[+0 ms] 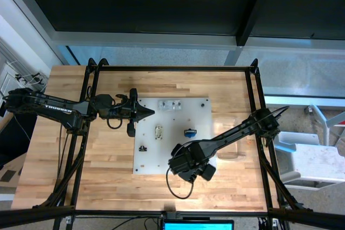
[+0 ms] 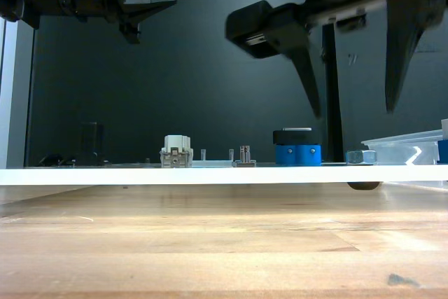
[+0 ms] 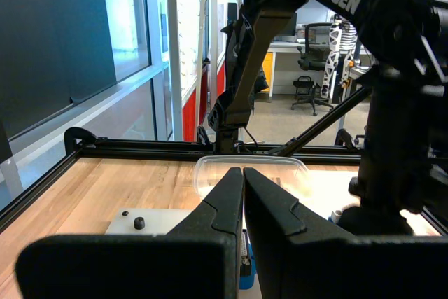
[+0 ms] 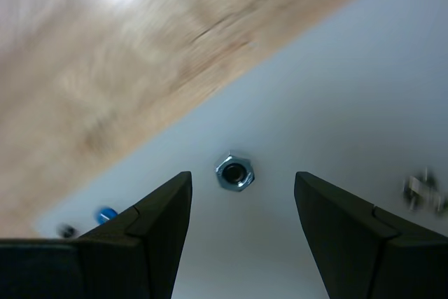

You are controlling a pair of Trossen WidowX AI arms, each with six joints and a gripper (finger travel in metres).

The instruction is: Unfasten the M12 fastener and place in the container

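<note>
Below my right gripper (image 2: pixel 353 111), whose jaws stand wide apart and hold nothing, the small silver nut (image 4: pixel 234 172) sits on the white board (image 4: pixel 364 103). It is straight under the gap between the jaws and touches neither one. Its centre shows dark. I cannot tell whether it is threaded on its stud, because from above my own wrist covers that spot. Seen level along the counter (image 1: pixel 108 154), the nut sits low at the board's surface near the near right edge, with no ribs showing beneath it.

Just past the nut to the right is the container (image 2: pixel 402 146), a clear bin beside the board's right edge, lying under my right arm. The nut is on the board, outside the container. Further left on the board stand a blue connector (image 2: pixel 297 153) and a grey one (image 2: pixel 176 152).

My left gripper (image 1: pixel 146 112) hangs high over the board's far left edge, well apart from the nut, its jaws pressed together on nothing.
</note>
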